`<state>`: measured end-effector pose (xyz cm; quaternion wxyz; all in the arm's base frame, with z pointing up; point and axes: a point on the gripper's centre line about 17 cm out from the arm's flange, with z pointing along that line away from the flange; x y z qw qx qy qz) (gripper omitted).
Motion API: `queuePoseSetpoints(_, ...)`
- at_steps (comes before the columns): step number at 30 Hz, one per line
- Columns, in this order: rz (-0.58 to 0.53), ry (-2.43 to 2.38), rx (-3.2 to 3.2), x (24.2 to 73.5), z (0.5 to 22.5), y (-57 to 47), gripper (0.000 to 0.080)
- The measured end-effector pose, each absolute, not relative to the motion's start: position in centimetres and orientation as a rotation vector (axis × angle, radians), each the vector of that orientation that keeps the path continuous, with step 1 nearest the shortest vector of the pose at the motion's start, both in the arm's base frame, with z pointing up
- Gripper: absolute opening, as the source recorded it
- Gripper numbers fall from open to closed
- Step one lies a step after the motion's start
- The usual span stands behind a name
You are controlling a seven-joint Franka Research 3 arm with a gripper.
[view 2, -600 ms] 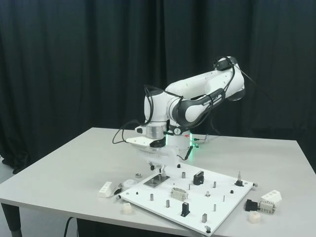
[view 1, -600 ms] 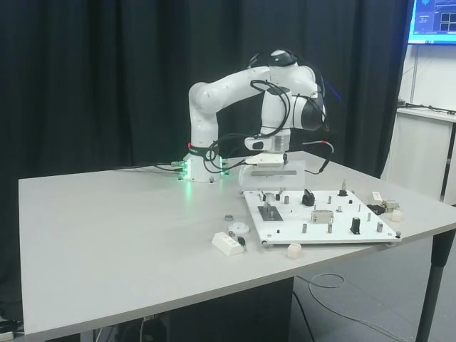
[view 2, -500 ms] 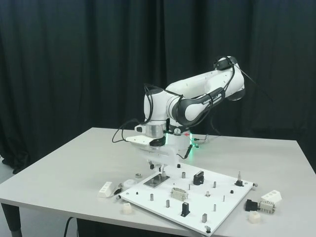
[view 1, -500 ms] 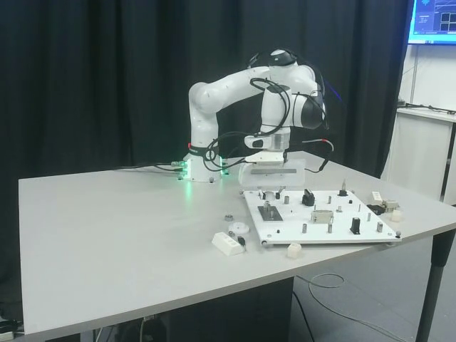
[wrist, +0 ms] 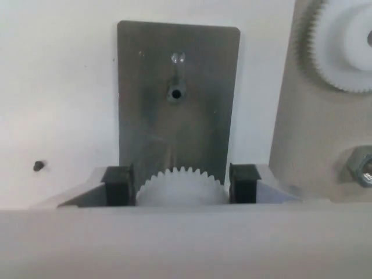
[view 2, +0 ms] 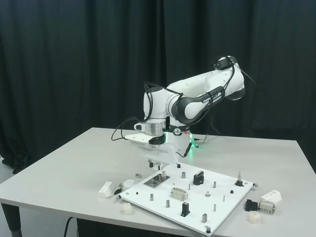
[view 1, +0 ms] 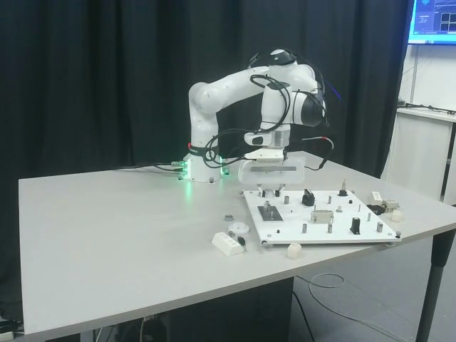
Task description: Place medium gear.
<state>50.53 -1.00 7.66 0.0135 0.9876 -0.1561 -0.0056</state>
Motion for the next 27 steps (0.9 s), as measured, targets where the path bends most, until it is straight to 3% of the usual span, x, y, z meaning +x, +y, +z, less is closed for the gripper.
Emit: queuePoseSetpoints(27, 0.043, -0.367, 2.997, 51.2, 8.6, -8.3, 0.035)
